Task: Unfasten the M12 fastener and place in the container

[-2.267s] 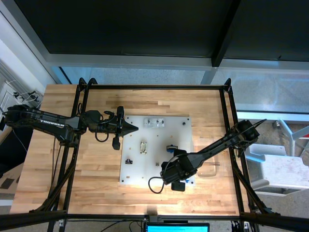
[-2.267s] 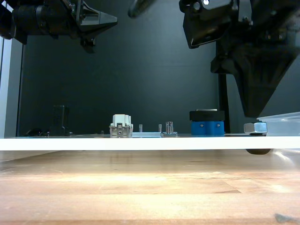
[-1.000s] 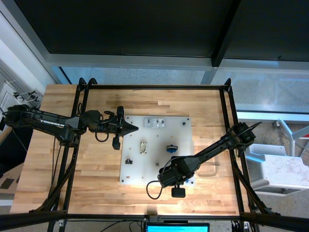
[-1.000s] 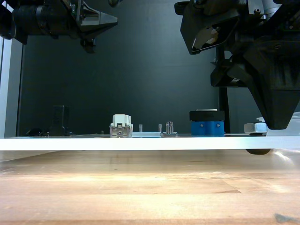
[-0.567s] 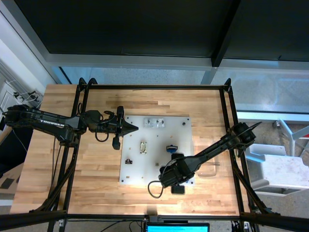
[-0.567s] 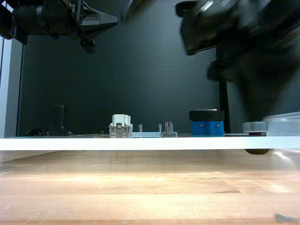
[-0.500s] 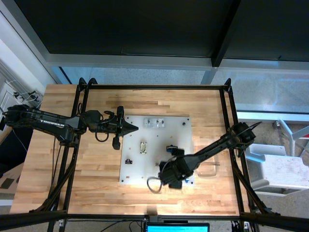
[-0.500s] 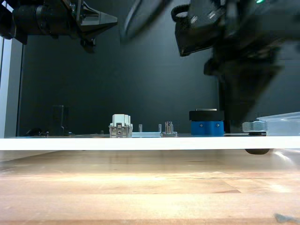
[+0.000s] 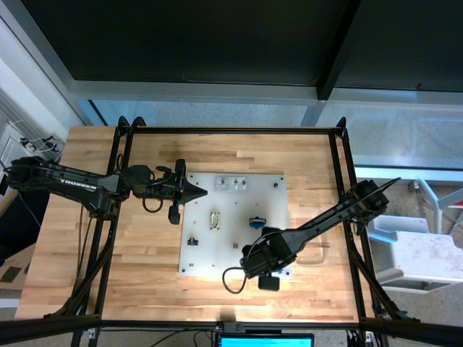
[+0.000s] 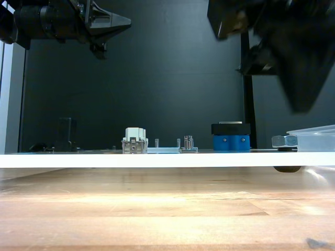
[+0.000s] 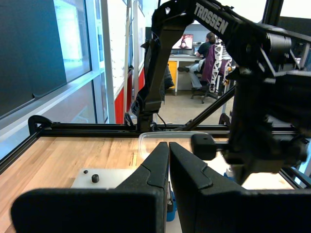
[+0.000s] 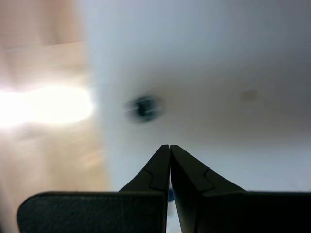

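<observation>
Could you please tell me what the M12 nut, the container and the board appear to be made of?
The M12 nut: bare silvery metal, by its glinting hex flats. The container: clear glossy plastic, with see-through walls. The board: smooth white sheet, probably plastic. The left end effector, shut, hangs over the board's far left part; the right end effector, shut and empty, above its near right corner.

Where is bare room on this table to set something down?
Bare wood left of the white board, nearer than the left hand at its far left edge. Crowded: board's near right corner, under the right hand, beside the container.
</observation>
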`<action>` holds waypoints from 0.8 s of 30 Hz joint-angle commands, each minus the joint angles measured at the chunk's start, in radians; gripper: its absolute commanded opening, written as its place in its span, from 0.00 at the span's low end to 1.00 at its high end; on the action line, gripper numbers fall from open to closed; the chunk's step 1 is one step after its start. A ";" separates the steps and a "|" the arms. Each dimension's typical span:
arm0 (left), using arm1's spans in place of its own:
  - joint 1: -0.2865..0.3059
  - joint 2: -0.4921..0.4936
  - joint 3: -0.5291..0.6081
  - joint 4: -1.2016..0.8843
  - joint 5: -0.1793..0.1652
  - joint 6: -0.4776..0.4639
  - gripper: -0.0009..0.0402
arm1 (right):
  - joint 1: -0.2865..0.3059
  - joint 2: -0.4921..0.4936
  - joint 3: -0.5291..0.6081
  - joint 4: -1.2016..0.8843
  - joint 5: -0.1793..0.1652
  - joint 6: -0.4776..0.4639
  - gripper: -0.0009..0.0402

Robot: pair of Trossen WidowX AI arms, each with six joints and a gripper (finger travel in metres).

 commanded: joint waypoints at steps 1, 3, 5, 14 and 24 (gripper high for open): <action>0.000 0.000 0.000 -0.002 0.000 0.000 0.02 | -0.001 -0.002 0.024 0.008 -0.072 -0.005 0.02; 0.000 0.000 0.000 -0.001 0.000 0.000 0.02 | -0.001 -0.002 0.032 0.022 -0.073 -0.004 0.02; 0.000 0.000 0.000 -0.001 0.000 0.000 0.02 | 0.001 0.001 0.031 0.039 -0.071 -0.004 0.02; 0.000 0.000 0.000 -0.001 0.000 0.000 0.02 | 0.008 0.079 0.030 0.114 -0.083 -0.004 0.02; 0.000 0.000 0.000 0.000 0.000 0.000 0.02 | 0.009 0.108 0.027 0.124 -0.085 -0.010 0.02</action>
